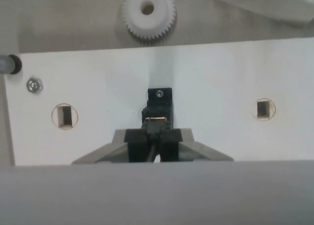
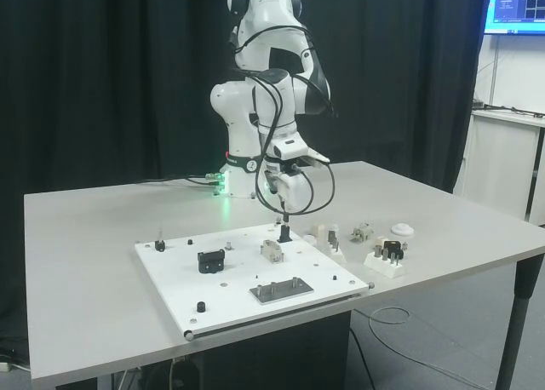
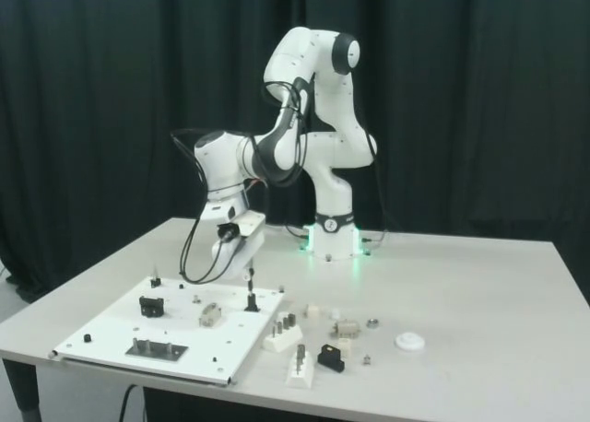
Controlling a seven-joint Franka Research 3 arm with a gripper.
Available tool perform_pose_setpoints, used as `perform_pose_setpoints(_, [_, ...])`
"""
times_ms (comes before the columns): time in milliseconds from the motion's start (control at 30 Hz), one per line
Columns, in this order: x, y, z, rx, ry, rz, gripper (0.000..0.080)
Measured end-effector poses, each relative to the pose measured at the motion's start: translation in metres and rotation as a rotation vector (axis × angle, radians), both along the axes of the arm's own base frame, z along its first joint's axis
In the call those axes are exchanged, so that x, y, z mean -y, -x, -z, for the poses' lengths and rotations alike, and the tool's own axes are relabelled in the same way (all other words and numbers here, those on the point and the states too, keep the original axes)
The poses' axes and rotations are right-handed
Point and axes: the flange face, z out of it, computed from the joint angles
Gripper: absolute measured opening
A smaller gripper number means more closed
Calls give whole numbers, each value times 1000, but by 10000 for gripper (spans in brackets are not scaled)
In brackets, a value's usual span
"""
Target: Insert USB.
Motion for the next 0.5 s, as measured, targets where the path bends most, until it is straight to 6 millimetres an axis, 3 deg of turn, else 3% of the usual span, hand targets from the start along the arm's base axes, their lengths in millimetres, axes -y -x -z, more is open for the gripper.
perform_pose_setpoints(500, [-1, 6, -1, 42, 16, -23, 47])
